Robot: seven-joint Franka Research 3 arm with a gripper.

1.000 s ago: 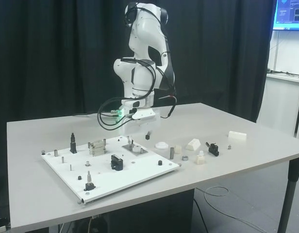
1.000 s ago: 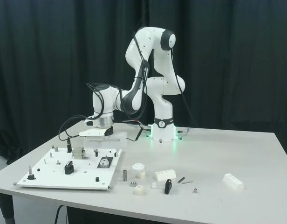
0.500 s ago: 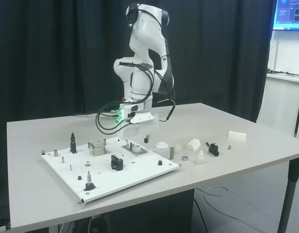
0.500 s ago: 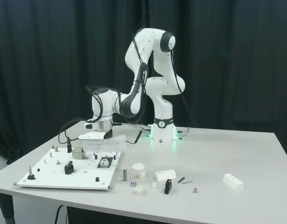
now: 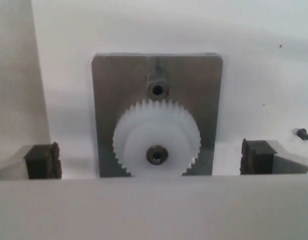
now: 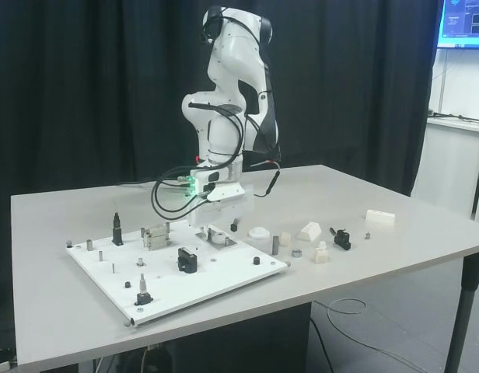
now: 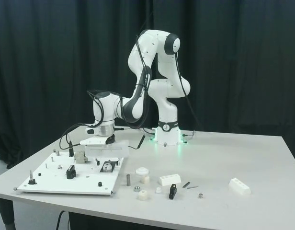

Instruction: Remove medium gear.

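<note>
Medium gear (image 5: 156, 145), white, toothed, seated on peg on grey plate (image 5: 109, 95), centre of wrist frame; second, bare peg (image 5: 157, 89) above it in frame. Gripper (image 5: 149, 159) released, jaws spread wide, black pads (image 5: 43, 161) at frame's left and right edges, gear midway between, untouched. Closing line crosses gear's lower half; peg axis vertical, so lift looks straight up. Height above gear probably small, hard to judge. No readable writing or brand.

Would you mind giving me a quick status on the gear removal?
Gripper open, fingers astride the medium gear. Gear seated on its peg on the grey plate. Nothing in the way.
</note>
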